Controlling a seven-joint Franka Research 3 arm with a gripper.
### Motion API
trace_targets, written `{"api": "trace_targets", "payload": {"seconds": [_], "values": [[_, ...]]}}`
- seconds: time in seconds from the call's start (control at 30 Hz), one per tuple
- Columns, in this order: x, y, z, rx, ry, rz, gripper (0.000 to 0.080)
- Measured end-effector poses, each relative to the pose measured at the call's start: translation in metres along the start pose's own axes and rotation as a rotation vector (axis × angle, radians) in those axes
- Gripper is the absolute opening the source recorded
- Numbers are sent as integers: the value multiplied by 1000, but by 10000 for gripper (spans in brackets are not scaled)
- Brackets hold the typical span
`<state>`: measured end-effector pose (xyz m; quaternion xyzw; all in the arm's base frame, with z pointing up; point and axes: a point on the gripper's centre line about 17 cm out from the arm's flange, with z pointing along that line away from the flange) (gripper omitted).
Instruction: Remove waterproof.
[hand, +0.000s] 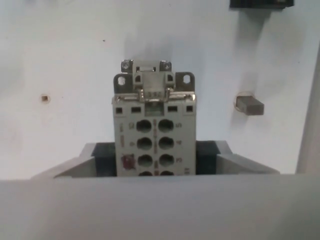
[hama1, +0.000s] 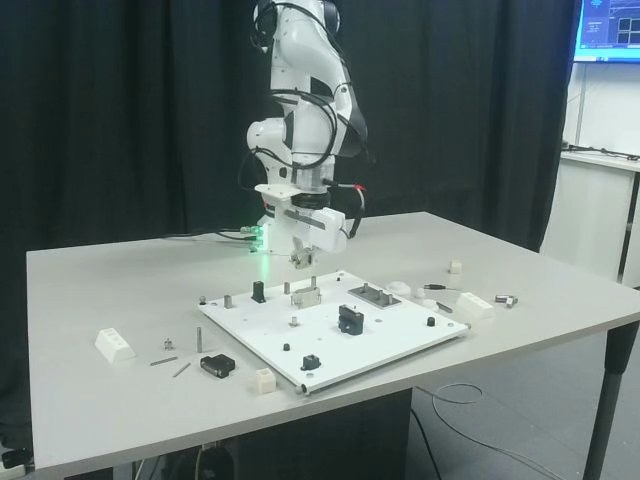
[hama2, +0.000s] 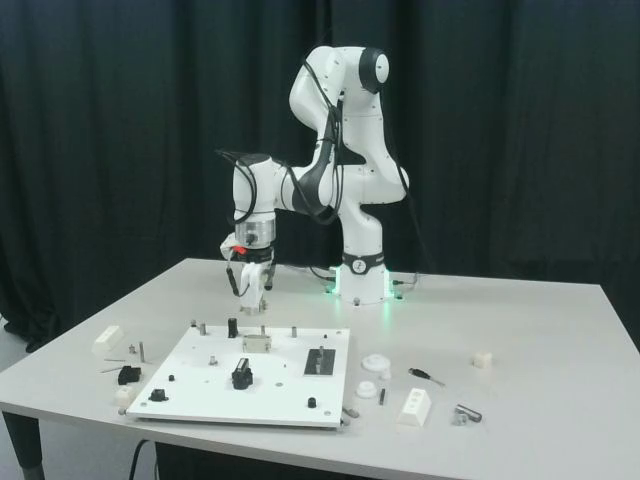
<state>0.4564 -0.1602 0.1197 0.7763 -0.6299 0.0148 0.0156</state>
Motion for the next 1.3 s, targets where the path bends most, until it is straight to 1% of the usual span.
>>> {"api": "trace_targets", "payload": {"seconds": [0.13,0.33,0.6,1.3], "values": [[0,0,-6,1,2,0,317],[0,0,-11,6,4,0,317],[2,-1,-12,6,13,-4,317],[5,-3,-15,10,21,-8,317]]}}
